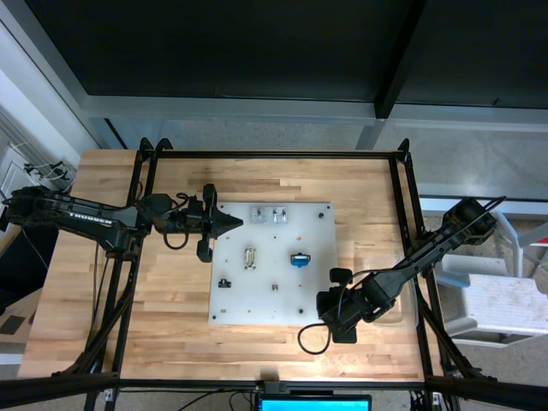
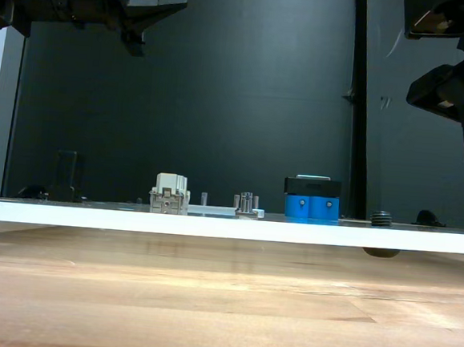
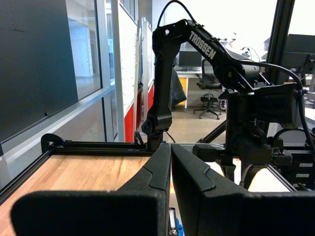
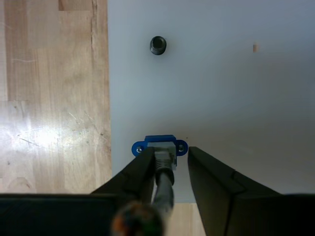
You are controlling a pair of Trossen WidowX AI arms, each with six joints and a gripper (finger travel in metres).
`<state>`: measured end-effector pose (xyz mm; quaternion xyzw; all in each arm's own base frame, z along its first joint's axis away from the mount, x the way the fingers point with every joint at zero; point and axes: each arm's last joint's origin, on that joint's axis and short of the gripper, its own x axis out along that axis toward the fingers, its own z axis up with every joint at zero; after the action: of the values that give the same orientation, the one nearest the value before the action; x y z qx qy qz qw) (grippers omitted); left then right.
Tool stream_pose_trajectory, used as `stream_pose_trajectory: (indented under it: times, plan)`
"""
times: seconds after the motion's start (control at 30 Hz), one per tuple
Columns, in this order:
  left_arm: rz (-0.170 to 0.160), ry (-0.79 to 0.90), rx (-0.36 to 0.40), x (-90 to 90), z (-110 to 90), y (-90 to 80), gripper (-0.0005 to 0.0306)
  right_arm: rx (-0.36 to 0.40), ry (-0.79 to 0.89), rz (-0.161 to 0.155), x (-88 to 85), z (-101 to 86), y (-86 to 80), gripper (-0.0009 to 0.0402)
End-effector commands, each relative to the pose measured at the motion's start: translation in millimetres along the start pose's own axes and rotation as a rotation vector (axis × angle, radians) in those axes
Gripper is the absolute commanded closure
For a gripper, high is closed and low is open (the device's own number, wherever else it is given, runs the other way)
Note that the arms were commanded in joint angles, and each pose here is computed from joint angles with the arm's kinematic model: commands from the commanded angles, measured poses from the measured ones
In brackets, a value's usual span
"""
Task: Remove the rj45 connector and place it in the container
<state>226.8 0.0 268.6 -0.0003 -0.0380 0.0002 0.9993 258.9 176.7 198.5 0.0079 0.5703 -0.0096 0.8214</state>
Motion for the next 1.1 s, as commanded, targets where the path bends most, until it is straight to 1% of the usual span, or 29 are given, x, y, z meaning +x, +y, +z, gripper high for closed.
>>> stream_pose_trajectory:
  times: [0.03, 0.17, 0.2, 0.27, 0.37, 0.63, 0.83, 1.1]
  plan:
    - [0.0, 0.0, 0.0, 0.1, 0, 0.1, 0.03, -0.001, 0.004, -0.011, 0.5, -0.6, -0.7, 0.0344]
    - [0.0, 0.0, 0.0, 0.1, 0, 0.1, 0.03, 0.0, 0.003, -0.01, 0.1, -0.6, -0.8, 0.0391]
    - [0.0, 0.0, 0.0, 0.0, 0, 0.0, 0.03, -0.001, 0.003, -0.011, 0.1, -0.6, -0.8, 0.0397]
    - [0.0, 0.0, 0.0, 0.1, 0, 0.1, 0.03, 0.0, 0.003, -0.011, 0.1, -0.6, -0.8, 0.0388]
    - [0.0, 0.0, 0.0, 0.0, 0, 0.1, 0.03, 0.002, 0.003, -0.011, 0.1, -0.6, -0.8, 0.0395]
    - [0.0, 0.0, 0.0, 0.0, 0, 0.1, 0.03, 0.005, -0.001, -0.008, -1.6, -1.1, -0.4, 0.0394]
    - [0.0, -0.001, 0.0, 0.0, 0, 0.1, 0.03, -0.002, 0.004, -0.009, -11.0, -1.3, -0.6, 0.0393]
    - [0.0, 0.0, 0.0, 0.0, 0, 0.1, 0.03, -0.001, -0.017, 0.009, -28.6, 2.9, -0.7, 0.0393]
